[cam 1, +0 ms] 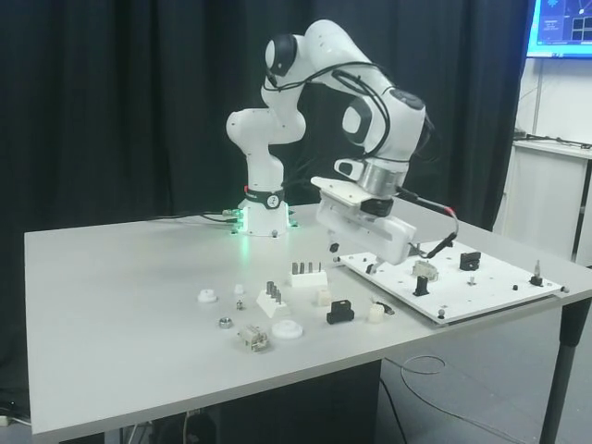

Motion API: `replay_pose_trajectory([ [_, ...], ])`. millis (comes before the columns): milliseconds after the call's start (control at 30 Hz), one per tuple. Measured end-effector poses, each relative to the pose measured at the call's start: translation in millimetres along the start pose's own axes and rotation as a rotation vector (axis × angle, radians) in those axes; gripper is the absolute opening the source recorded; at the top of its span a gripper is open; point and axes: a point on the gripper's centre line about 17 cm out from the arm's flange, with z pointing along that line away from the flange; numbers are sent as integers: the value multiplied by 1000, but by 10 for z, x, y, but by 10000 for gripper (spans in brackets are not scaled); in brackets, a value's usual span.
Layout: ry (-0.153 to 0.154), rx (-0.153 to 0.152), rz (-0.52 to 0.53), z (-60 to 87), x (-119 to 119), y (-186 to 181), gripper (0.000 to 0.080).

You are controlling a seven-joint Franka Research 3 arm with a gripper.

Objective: Pick D-SUB.

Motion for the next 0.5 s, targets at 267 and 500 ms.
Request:
replay_pose_trajectory([
  [267, 42, 72, 43, 129, -30, 12, 800],
  [500, 90, 150, 55, 187, 20, -18, 800],
])
